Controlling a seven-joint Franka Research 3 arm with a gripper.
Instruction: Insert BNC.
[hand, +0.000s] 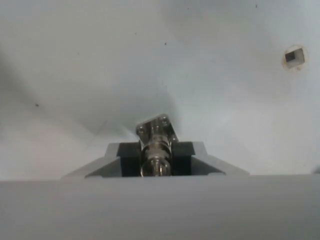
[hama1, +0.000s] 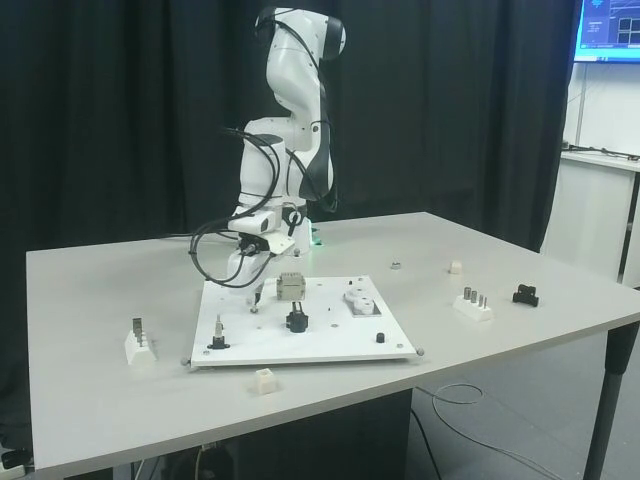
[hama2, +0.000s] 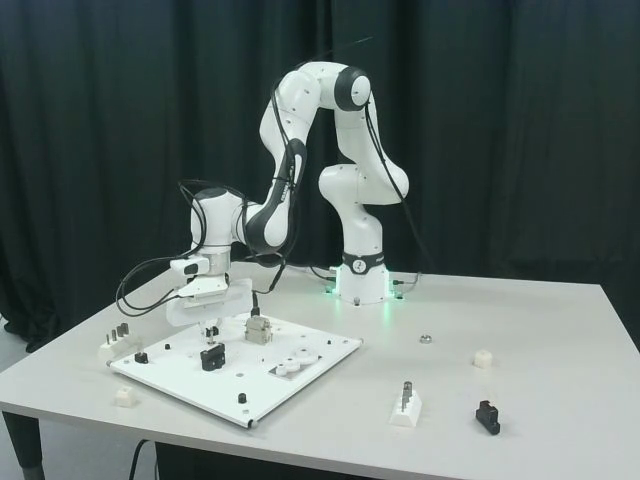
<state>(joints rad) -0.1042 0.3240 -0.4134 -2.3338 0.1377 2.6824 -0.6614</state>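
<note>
Wrist view: the BNC connector (hand: 156, 152) sits clamped in the pincer (hand: 156, 161), its metal barrel running away from the lens toward a small square flange with corner screws, which looks to be the socket on the white board (hand: 210, 100) below. Whether plug and socket already touch cannot be told from here.

In the first room view you see the arm (hama1: 285, 130) bent low over the far left part of the board (hama1: 330, 335), the pincer (hama1: 258, 290) close above it, at about 9 o'clock from the small grey block (hama1: 291, 286). The second room view shows the same low hover (hama2: 208, 325), with a black cable looping from the wrist.

Your job now, by the look of it, is the final mating, so keep the barrel square to the flange and come in along its axis only. A tilted approach will likely jam the shell on the socket rim. A BNC locks by bayonet, so expect to need a push followed by a twist, and watch that the grip does not slip round the barrel. Mind the looping cable, which could snag the black fixture (hama1: 297, 321) nearby. A second peg (hama1: 218, 333) stands at the board's near left, well apart. Loose white blocks rest on the grey desk (hama1: 90, 290).
</note>
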